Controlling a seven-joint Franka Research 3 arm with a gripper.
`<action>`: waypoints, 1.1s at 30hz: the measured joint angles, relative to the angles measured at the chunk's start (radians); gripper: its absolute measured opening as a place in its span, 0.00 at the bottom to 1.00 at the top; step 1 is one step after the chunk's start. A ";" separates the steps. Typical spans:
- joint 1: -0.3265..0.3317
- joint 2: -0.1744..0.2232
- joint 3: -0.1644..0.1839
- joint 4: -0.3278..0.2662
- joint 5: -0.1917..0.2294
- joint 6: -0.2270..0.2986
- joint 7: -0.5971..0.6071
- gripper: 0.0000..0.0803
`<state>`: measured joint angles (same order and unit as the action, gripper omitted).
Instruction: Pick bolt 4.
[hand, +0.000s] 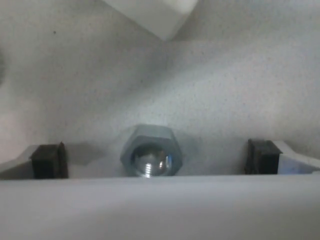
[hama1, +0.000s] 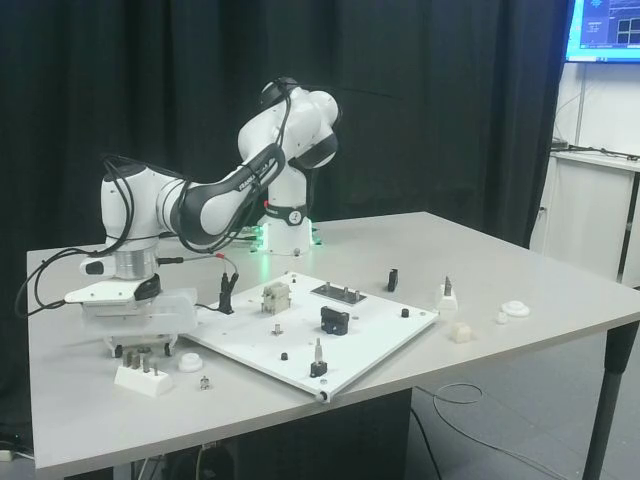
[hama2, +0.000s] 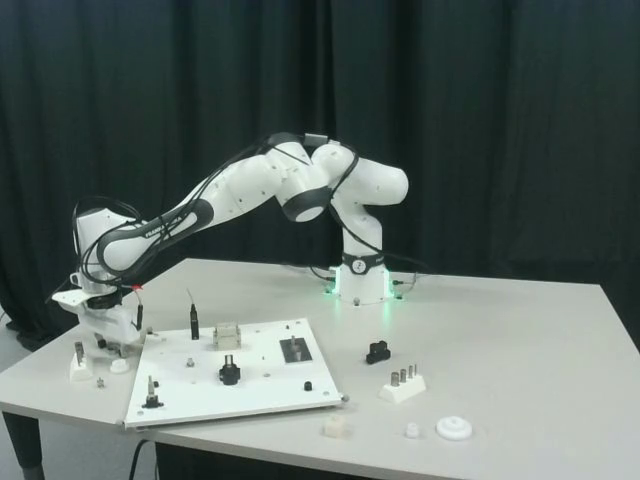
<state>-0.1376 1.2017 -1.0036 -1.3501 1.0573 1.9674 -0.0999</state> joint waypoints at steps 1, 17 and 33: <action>-0.002 -0.001 0.003 0.000 -0.004 0.004 0.000 1.00; -0.020 -0.013 0.023 0.000 -0.012 0.019 0.000 0.43; -0.022 -0.029 0.028 0.007 -0.052 0.019 -0.012 0.30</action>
<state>-0.1597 1.1729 -0.9755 -1.3429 1.0057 1.9861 -0.1118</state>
